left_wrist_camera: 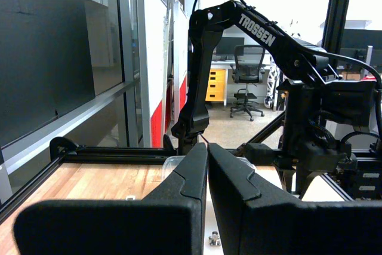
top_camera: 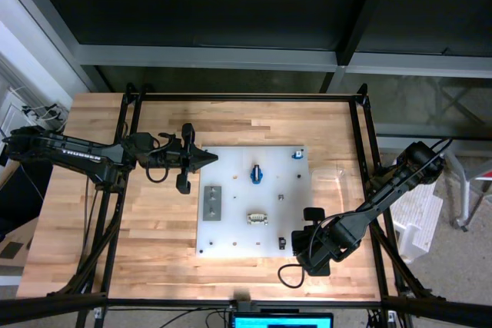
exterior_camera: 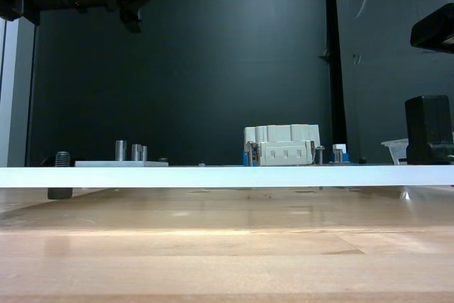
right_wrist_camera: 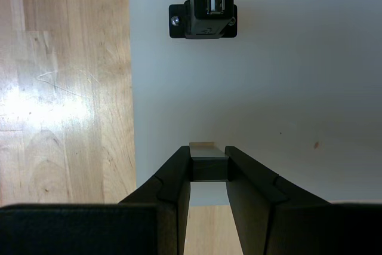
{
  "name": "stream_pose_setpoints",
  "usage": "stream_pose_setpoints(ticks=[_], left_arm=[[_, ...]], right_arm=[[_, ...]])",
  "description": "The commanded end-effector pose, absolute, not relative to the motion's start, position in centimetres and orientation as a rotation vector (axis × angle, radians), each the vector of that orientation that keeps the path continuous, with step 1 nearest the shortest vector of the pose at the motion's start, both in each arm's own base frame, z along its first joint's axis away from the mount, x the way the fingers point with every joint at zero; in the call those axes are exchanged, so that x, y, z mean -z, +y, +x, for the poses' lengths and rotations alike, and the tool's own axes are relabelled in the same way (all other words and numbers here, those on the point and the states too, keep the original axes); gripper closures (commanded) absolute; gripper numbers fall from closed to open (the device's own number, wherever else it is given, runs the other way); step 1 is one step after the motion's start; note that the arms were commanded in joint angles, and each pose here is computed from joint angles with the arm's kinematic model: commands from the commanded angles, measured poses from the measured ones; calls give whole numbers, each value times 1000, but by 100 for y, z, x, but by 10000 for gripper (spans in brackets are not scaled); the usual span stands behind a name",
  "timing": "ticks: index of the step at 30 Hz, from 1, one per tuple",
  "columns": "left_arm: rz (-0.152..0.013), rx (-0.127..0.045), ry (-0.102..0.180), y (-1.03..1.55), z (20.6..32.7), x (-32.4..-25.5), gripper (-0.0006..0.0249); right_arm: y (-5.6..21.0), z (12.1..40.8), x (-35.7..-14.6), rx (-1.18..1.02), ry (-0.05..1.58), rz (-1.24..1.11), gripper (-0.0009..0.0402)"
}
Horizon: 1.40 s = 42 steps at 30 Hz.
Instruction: Pick the 16mm bar and install on taskboard
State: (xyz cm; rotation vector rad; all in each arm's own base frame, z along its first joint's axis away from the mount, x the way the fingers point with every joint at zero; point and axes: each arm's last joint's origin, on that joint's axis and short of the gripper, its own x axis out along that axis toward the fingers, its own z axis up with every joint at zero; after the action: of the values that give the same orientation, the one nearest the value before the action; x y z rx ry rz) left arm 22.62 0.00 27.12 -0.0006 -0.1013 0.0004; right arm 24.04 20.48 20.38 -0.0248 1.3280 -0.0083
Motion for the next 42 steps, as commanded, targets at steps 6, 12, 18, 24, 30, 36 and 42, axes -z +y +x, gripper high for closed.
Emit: stream_pose_setpoints(ticks=[6,12,18,24,30,36,42], left_arm=[[0,0,-102,0,2263,-2712,243],[0,0,-101,0,2263,-2712,243],[0,0,-102,0,2263,-2712,243],[0,0,-102,0,2263,-2712,243],[0,0,-102,0,2263,-2712,243],[0,0,-102,0,2263,-2712,243],[0,0,-101,0,2263,-2712,243]], right_arm=[[2046,2405,-2083,4,1298,-25,393],[2045,2404,-2087,-3,1297,-32,393],[2044,2402,-2087,-16,1298,-52,393],[2044,2394,-2098,-28,1292,-68,393],[2047,2320,-2171,-20,1241,-81,393],[2052,2248,-2128,-45,1219,-74,393],[2058,2237,-2089,-37,1193,-85,393]])
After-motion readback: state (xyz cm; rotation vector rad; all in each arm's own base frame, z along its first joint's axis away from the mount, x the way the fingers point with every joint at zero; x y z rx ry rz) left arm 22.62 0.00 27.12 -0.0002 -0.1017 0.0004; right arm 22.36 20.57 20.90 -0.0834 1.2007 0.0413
